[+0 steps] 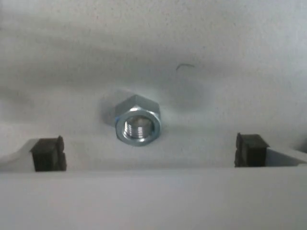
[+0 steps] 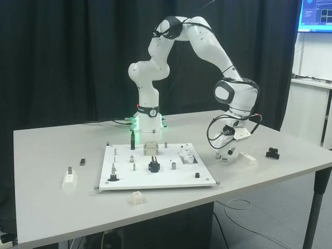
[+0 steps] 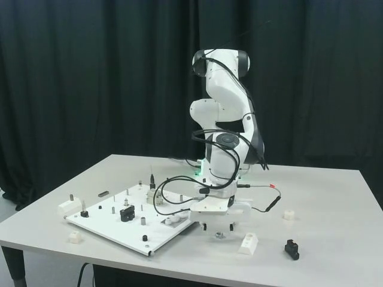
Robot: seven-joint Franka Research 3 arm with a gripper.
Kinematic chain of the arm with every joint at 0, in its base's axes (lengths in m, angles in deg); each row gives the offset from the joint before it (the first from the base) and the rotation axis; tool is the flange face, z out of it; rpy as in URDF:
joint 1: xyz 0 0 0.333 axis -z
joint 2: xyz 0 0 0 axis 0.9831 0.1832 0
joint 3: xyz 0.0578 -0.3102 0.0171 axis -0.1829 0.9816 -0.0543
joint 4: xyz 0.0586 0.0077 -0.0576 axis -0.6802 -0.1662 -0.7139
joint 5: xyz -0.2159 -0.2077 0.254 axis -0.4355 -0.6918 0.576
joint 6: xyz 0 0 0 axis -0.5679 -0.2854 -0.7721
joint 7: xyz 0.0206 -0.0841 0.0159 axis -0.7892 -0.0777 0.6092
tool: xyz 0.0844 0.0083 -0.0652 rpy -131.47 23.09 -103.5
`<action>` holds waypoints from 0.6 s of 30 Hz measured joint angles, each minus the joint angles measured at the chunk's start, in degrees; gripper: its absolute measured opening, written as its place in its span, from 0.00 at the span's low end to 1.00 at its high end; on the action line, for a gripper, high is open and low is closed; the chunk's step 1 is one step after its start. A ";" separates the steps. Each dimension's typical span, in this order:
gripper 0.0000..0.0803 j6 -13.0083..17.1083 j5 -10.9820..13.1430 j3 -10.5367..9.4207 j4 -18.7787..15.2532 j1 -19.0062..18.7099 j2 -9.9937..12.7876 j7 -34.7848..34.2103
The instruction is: Pick bolt 4.
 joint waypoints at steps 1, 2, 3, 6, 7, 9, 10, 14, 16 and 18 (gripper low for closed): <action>0.97 -0.60 0.00 0.00 0.35 0.00 -0.01 0.00; 0.97 -1.20 0.00 0.00 0.74 0.00 -0.01 0.00; 0.97 -1.78 0.00 0.00 1.09 -0.01 -0.01 0.00; 0.99 -3.15 -0.04 0.00 2.00 -0.02 -0.02 0.09; 0.99 -3.45 -0.05 0.00 2.26 -0.02 -0.03 0.18; 0.99 -3.98 -0.05 0.00 2.70 -0.02 -0.03 0.35; 0.99 -4.11 -0.05 0.00 2.87 -0.02 -0.03 0.42; 0.99 -4.27 -0.05 0.00 3.16 -0.02 -0.16 0.63; 0.99 -4.31 -0.05 0.00 3.17 -0.02 -0.27 0.71; 1.00 -4.33 -0.05 0.00 3.18 -0.02 -0.38 0.78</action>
